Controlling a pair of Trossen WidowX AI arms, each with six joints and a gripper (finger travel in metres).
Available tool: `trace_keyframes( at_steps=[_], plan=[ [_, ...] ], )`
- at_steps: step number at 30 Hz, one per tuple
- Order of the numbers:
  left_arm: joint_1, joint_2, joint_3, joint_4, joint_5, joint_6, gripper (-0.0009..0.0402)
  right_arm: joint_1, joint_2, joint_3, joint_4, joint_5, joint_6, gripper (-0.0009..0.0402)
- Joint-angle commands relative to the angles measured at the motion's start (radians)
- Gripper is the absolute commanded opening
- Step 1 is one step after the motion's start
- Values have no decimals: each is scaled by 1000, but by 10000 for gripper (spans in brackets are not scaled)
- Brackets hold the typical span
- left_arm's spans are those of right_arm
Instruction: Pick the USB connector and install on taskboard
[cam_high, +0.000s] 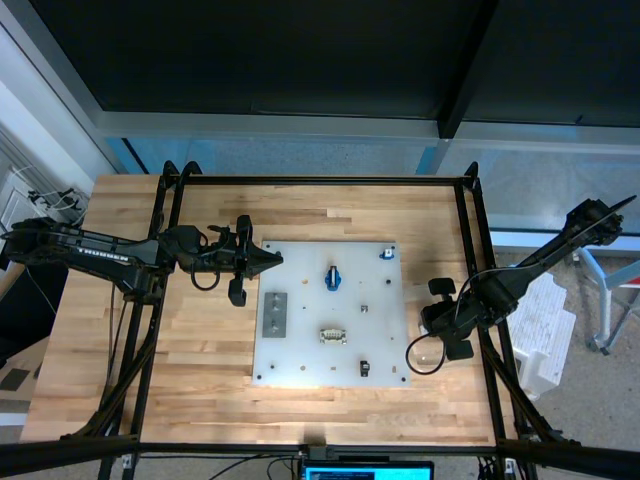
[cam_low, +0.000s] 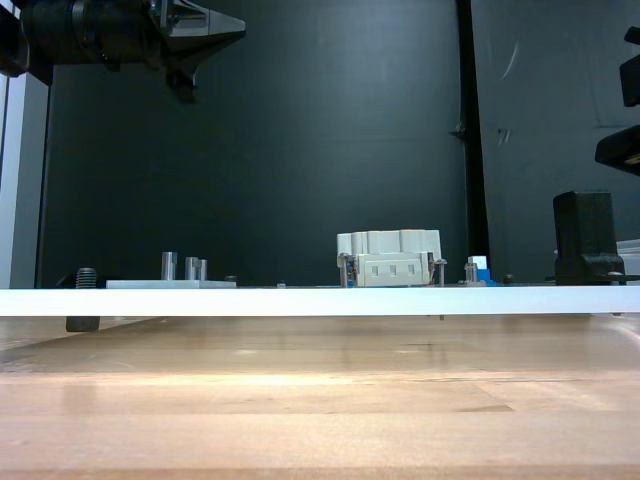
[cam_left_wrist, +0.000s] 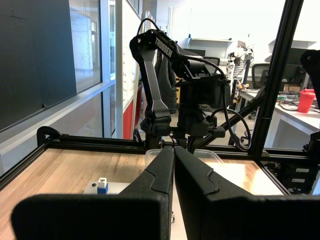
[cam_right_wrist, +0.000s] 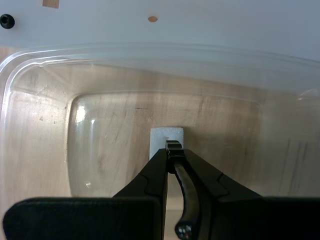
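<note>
Two arms reach inward over the wooden counter, one from each side of the taskboard. The right claw is clenched on the USB connector, a tiny black plug pinched at the very tips of its fingers, with a thin black cable trailing back between them. That claw hangs over the clear plastic tray, which sits on the counter just beside the right edge of the taskboard. The plug is held above a small white square piece lying on the tray floor; whether the two touch cannot be told. The left claw is clenched on nothing, its fingers pressed flat together. It points toward the right arm and hovers high over the left edge of the taskboard, well clear of its surface in the low view. On the taskboard stand a grey rectangular block near the left side, a small blue part near the middle and a silvery multi-pin connector nearer the front.
</note>
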Motion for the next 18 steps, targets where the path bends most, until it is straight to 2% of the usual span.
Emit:
trace_keyframes(
  at_steps=[1,5,10,18],
  plan=[
    [0,0,0,0,0,0,0,0,0,2,0,1,3,0],
    [0,0,0,0,0,0,0,0,4,23,1,0,31,0],
    [0,0,0,0,0,0,0,2,32,106,-22,2,57,0],
    [0,0,0,0,0,0,0,5,172,261,-32,11,148,0]
  ],
)
